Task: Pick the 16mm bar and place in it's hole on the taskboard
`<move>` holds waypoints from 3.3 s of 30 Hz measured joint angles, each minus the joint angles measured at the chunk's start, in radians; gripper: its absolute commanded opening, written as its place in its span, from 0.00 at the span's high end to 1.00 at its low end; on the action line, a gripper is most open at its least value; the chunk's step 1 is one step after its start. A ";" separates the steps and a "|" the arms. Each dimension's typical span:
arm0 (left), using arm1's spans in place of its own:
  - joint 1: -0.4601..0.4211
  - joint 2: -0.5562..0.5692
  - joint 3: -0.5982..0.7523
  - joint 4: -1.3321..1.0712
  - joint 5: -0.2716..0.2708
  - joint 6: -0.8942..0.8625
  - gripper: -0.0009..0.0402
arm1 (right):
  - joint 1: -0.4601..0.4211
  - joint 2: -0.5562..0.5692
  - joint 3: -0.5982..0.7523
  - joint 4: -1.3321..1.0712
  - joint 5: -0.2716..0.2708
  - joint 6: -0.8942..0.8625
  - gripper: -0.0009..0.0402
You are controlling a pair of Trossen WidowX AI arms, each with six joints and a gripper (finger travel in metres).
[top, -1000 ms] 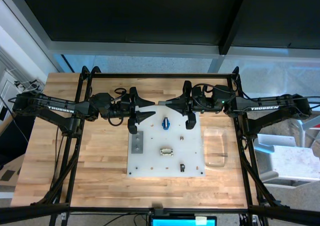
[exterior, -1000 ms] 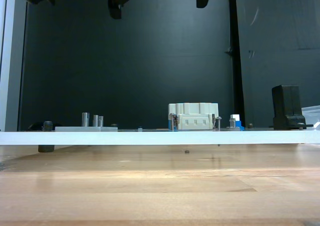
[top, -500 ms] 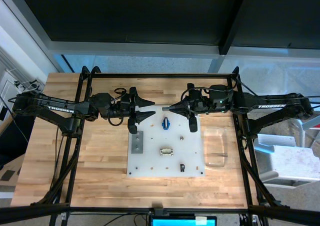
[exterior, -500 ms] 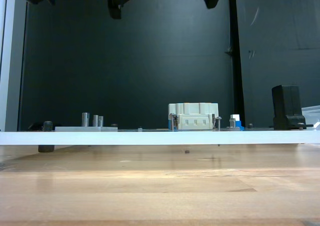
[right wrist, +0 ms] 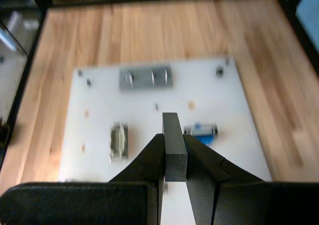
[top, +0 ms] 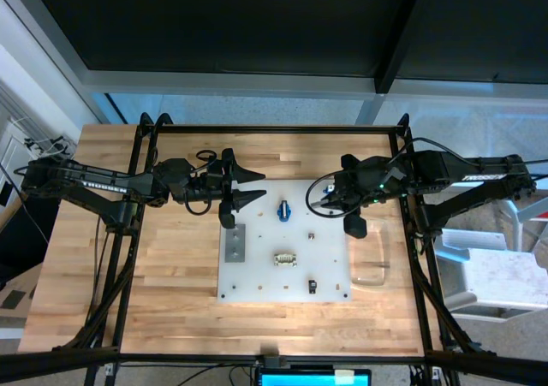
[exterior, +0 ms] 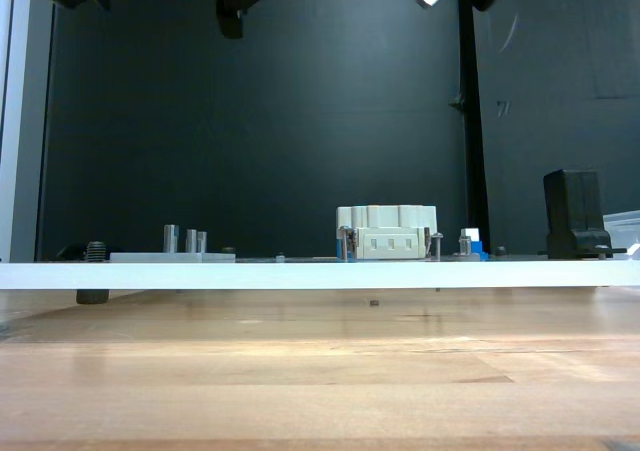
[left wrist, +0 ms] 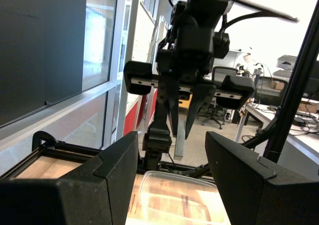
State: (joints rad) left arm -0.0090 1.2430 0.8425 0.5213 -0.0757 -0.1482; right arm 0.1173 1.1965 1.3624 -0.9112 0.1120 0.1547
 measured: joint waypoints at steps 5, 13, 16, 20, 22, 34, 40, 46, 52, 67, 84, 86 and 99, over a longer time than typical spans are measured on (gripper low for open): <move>0.000 0.000 0.000 0.000 0.000 0.000 0.53 | 0.078 0.031 0.027 -0.142 0.000 0.065 0.98; 0.000 0.000 0.000 0.000 0.000 0.000 0.53 | 0.216 0.143 0.105 -0.336 -0.023 0.080 0.98; 0.000 0.000 0.000 0.000 0.000 0.000 0.53 | 0.255 0.192 0.142 -0.393 -0.044 0.078 0.98; 0.000 0.000 0.000 0.000 0.000 0.000 0.53 | 0.288 0.254 0.176 -0.444 -0.054 0.068 0.98; 0.000 0.000 0.000 -0.001 0.000 0.000 0.53 | 0.306 0.277 0.186 -0.444 -0.080 0.064 0.98; 0.000 0.000 0.000 0.000 0.000 0.000 0.53 | 0.330 0.429 0.218 -0.489 -0.116 -0.022 0.98; 0.000 0.000 0.000 0.000 0.000 0.000 0.53 | 0.343 0.486 0.218 -0.481 -0.108 -0.138 0.98; 0.000 0.000 0.000 0.000 0.000 0.000 0.53 | 0.367 0.522 0.217 -0.439 -0.115 -0.289 0.98; 0.000 0.000 0.000 0.001 0.000 0.000 0.53 | 0.390 0.565 0.217 -0.416 -0.117 -0.459 0.98; 0.000 0.000 0.000 0.000 0.000 0.000 0.53 | 0.442 0.630 0.216 -0.399 -0.046 -0.838 0.98; 0.000 0.000 0.000 0.000 0.000 0.000 0.53 | 0.496 0.678 0.187 -0.344 -0.048 -1.065 0.98; 0.000 0.000 0.000 0.000 0.000 0.000 0.53 | 0.498 0.679 0.171 -0.320 -0.048 -1.065 0.98; 0.000 0.000 0.000 0.000 0.000 0.001 0.53 | 0.505 0.677 0.077 -0.242 -0.053 -1.118 0.98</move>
State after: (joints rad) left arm -0.0086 1.2434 0.8425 0.5213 -0.0757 -0.1474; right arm 0.6228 1.8732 1.4399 -1.1534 0.0593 -0.9630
